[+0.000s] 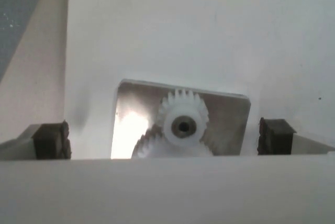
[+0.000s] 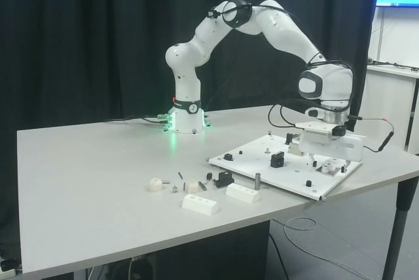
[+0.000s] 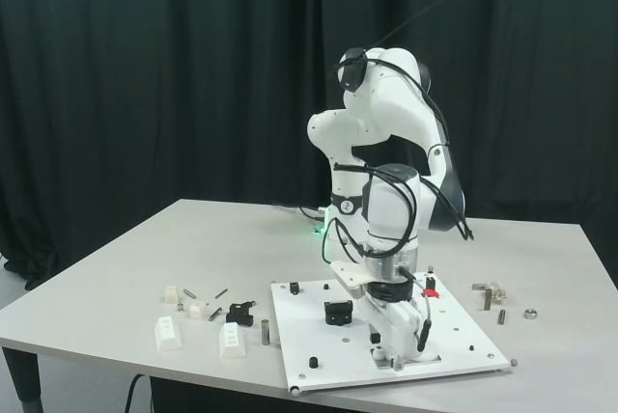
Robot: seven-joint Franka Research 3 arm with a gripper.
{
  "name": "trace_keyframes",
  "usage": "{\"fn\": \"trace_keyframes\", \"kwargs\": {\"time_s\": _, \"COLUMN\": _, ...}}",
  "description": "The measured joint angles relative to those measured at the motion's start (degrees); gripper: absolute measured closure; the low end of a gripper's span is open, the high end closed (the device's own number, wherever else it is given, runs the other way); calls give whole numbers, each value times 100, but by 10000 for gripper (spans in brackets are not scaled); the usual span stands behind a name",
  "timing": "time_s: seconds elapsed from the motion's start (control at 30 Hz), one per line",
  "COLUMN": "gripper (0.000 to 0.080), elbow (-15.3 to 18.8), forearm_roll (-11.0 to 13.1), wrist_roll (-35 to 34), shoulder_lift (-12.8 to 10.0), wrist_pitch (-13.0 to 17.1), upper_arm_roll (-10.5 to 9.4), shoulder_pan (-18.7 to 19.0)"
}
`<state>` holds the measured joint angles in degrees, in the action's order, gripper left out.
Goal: Remove small gear.
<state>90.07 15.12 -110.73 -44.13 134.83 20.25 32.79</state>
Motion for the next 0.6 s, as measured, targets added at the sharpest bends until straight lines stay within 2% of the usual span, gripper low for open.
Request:
{"fn": "trace_keyframes", "kwargs": {"time_s": 0.33, "gripper": 31, "elbow": 5, "forearm_roll": 0, "wrist_roll": 0, "shoulder_lift": -18, "wrist_pitch": 52, "upper_arm_roll": -9, "shoulder_pan": -6}}
{"fn": "trace_keyframes", "kwargs": {"time_s": 0.37, "gripper": 210, "elbow": 5, "forearm_roll": 0, "wrist_roll": 0, "shoulder_lift": -18, "wrist_pitch": 52, "upper_arm_roll": -9, "shoulder_pan": -9}}
{"fn": "trace_keyframes", "kwargs": {"time_s": 0.6, "gripper": 210, "elbow": 10, "forearm_roll": 0, "wrist_roll": 0, "shoulder_lift": -18, "wrist_pitch": 11, "upper_arm_roll": -4, "shoulder_pan": -36}}
